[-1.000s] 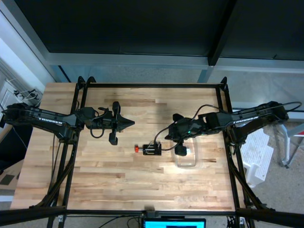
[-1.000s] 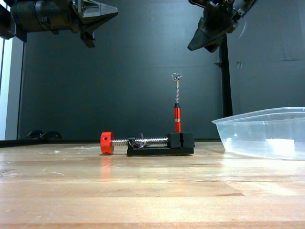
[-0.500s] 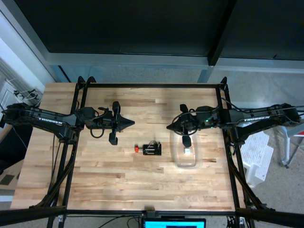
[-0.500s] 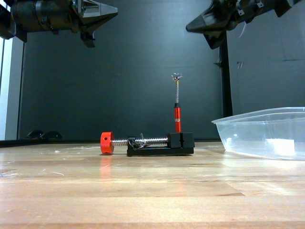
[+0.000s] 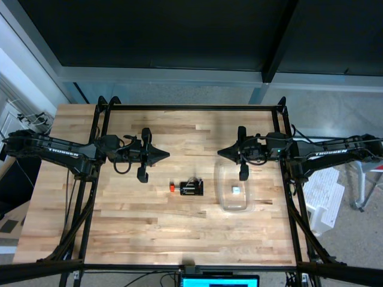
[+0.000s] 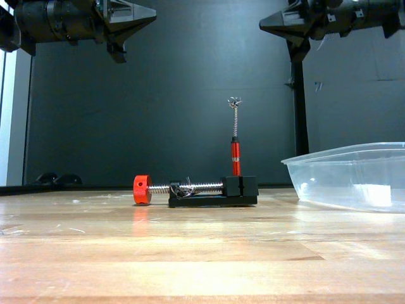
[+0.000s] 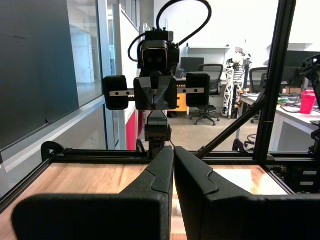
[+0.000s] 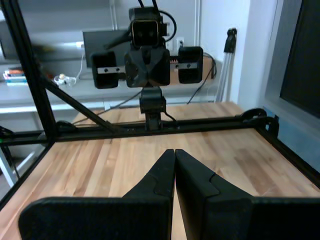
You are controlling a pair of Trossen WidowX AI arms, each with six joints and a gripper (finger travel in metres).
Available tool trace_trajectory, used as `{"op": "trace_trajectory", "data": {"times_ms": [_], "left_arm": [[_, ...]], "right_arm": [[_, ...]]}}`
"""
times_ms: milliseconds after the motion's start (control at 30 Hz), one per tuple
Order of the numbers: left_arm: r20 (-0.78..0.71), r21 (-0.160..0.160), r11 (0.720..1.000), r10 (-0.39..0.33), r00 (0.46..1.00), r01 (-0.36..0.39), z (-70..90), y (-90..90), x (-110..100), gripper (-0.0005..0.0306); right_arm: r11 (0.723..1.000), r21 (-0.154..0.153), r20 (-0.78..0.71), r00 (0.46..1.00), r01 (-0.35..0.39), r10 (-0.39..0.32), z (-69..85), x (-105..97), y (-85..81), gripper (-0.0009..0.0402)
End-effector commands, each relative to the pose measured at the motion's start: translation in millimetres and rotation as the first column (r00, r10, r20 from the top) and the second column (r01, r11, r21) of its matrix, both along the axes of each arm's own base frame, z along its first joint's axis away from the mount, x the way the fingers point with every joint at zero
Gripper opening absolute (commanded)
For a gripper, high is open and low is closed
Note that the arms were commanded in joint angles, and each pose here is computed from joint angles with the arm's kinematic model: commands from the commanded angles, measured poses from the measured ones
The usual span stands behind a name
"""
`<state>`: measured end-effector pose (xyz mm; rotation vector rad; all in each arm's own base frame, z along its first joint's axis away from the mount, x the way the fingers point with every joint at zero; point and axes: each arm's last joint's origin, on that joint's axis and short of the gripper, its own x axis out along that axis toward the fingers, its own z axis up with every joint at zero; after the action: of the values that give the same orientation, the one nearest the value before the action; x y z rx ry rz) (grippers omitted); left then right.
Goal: Pick the RCA connector and install on taskboard
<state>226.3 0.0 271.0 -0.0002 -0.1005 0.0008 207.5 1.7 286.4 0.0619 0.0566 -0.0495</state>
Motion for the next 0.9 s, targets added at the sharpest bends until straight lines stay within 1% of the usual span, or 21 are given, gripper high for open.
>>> {"op": "trace_trajectory", "data": {"times_ms": [33, 167, 333, 900], "left_arm": [[0.000, 0.000, 1.000, 0.000, 1.000, 0.000, 0.1, 0.1, 0, 0.0000], [0.000, 0.000, 1.000, 0.000, 1.000, 0.000, 0.1, 0.0, 0, 0.0000], [0.000, 0.000, 1.000, 0.000, 1.000, 0.000, 0.1, 0.0, 0, 0.0000], [0.000, 0.000, 1.000, 0.000, 1.000, 0.000, 0.1, 0.0, 0, 0.0000]], "right_arm": [[1.000, 0.001, 0.044, 0.999, 0.004, -0.004, -3.1, -6, -0.2, 0.0000], [1.000, -0.002, 0.091, 0.996, 0.005, -0.005, -8.3, -12, -0.3, 0.0000], [1.000, 0.000, 0.106, 0.994, 0.006, -0.006, -12.3, -18, -0.4, 0.0000], [1.000, 0.000, 0.114, 0.993, 0.006, -0.006, -10.9, -20, -0.5, 0.0000]]}}
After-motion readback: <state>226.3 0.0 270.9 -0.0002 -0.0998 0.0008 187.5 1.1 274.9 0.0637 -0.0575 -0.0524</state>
